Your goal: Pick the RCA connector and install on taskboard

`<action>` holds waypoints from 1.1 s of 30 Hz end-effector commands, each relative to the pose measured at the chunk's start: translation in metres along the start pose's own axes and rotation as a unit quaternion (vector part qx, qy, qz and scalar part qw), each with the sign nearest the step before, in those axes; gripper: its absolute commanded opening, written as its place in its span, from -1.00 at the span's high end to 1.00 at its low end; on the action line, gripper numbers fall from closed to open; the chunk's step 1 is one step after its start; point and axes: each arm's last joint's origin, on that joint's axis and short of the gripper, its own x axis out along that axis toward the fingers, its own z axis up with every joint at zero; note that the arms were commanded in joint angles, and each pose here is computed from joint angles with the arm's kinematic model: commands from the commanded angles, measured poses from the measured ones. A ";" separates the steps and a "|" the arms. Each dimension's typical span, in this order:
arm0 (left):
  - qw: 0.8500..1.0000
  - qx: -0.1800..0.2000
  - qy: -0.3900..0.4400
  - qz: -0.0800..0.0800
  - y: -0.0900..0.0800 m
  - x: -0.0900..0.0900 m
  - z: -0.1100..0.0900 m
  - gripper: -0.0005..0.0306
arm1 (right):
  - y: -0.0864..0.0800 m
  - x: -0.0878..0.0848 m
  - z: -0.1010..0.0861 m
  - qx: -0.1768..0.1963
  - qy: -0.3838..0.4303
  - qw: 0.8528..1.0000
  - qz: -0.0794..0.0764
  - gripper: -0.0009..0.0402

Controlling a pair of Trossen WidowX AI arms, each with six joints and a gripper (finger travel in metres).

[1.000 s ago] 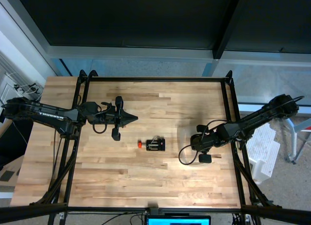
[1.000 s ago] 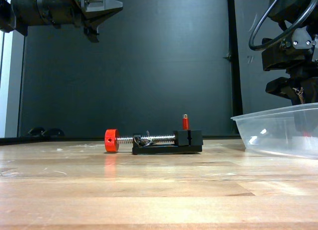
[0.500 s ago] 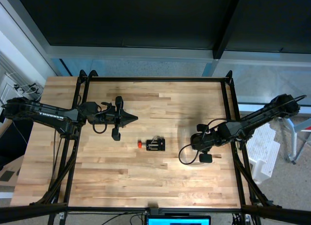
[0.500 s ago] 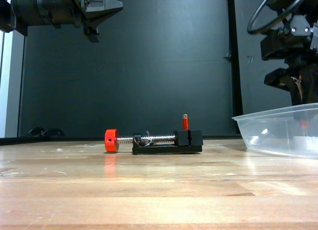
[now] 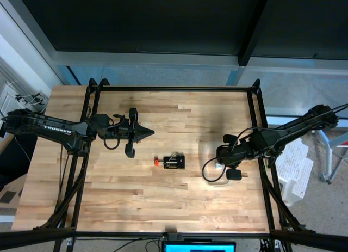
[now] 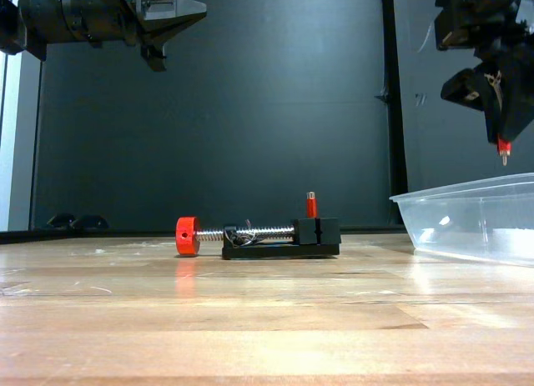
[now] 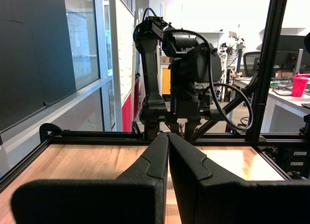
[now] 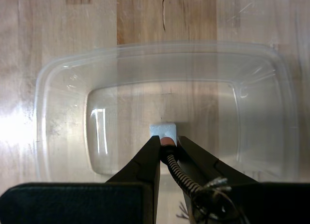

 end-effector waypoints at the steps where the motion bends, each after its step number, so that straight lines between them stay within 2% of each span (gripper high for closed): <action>1: 1.000 0.000 0.000 0.000 0.000 0.000 0.000 0.97 | 0.000 -0.004 0.003 0.001 -0.003 1.000 0.001 0.96; 12: 1.000 0.000 0.000 0.000 0.000 0.000 0.000 0.96 | 0.002 0.003 0.011 0.005 0.006 1.000 -0.006 0.96; 17: 1.000 0.000 0.000 0.000 0.000 0.000 0.000 0.96 | 0.003 0.005 0.032 -0.001 0.001 1.000 -0.022 0.96; 26: 1.000 0.000 0.000 0.000 0.000 0.000 0.000 0.97 | 0.004 0.017 0.069 -0.018 0.008 0.999 -0.030 0.96; 33: 1.000 0.000 0.000 0.000 0.000 0.000 0.000 0.97 | 0.004 0.025 0.093 -0.014 0.007 0.999 -0.035 0.96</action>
